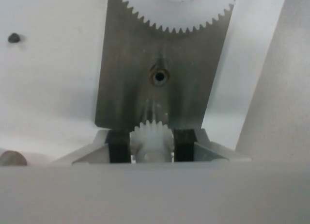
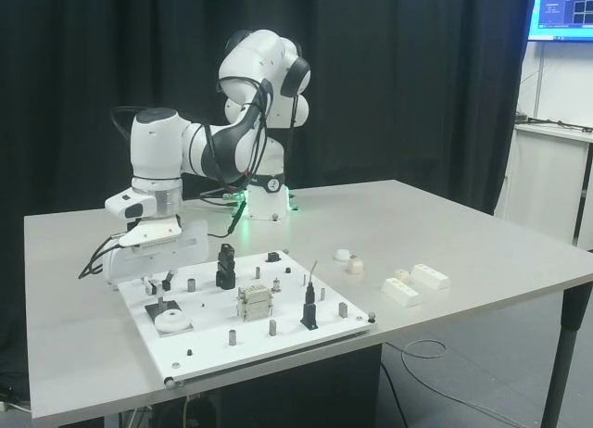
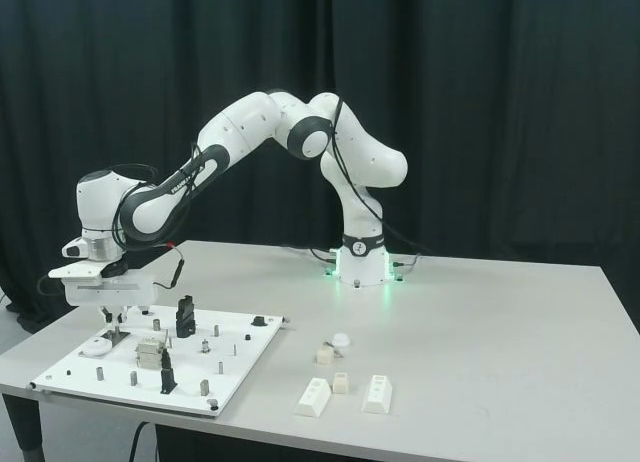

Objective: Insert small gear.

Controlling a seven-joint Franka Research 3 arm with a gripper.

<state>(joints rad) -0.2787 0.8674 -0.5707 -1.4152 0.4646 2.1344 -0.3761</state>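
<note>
One small gear, white, sits pinched between the two black pads of the gripper, jaws closed onto its sides with only the gear's width between them. It hangs over the near-left part of the white board on the grey desk, just above a grey metal plate. On that plate a hole or short post shows just beyond the gear, and past it sits a large white gear with its teeth toward the hole. Wrist view cannot say whether that spot is a bore or a pin top. Risks as I judge them: the small gear looks offset from the hole, so lowering now would land it on bare plate and jam or push it up in the pads. Even once centred, its teeth may meet the large gear's teeth tip to tip, blocking the seat; a slight twist is likely needed. Grip is on toothed flanks, so side load could let the gear tilt or slip. Room views show the arm reaching low over the board with other small fixtures standing just right of it, so a wide sideways correction could clip them. Releasing before full seating would leave the gear cocked.
</note>
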